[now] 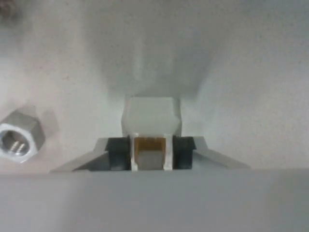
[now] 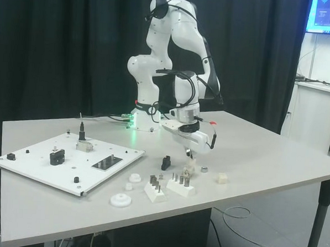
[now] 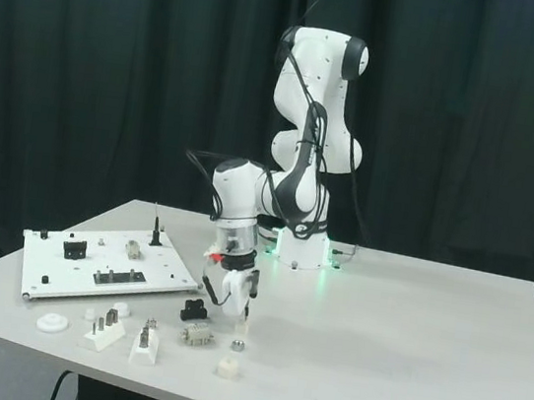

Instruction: Pick Ethernet.

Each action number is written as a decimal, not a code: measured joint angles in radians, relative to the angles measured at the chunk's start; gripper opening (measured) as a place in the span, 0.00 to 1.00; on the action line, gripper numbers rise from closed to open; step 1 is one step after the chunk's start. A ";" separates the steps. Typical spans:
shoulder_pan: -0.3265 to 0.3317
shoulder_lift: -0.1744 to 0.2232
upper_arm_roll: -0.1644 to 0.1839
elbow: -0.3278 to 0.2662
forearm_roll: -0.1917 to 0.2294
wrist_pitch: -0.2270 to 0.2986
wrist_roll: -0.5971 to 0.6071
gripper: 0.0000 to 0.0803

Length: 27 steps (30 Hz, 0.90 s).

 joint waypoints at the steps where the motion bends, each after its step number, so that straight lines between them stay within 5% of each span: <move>1: 0.000 -0.001 0.000 0.002 0.000 0.000 -0.002 0.42; 2: 0.000 -0.002 0.000 0.004 0.000 -0.001 -0.004 0.23; 6: 0.000 -0.006 -0.001 0.008 0.000 -0.002 -0.010 0.23; 7: 0.000 -0.008 -0.001 0.009 0.000 -0.003 -0.011 0.13; 27: 0.000 -0.063 -0.033 0.010 -0.012 -0.066 -0.043 0.13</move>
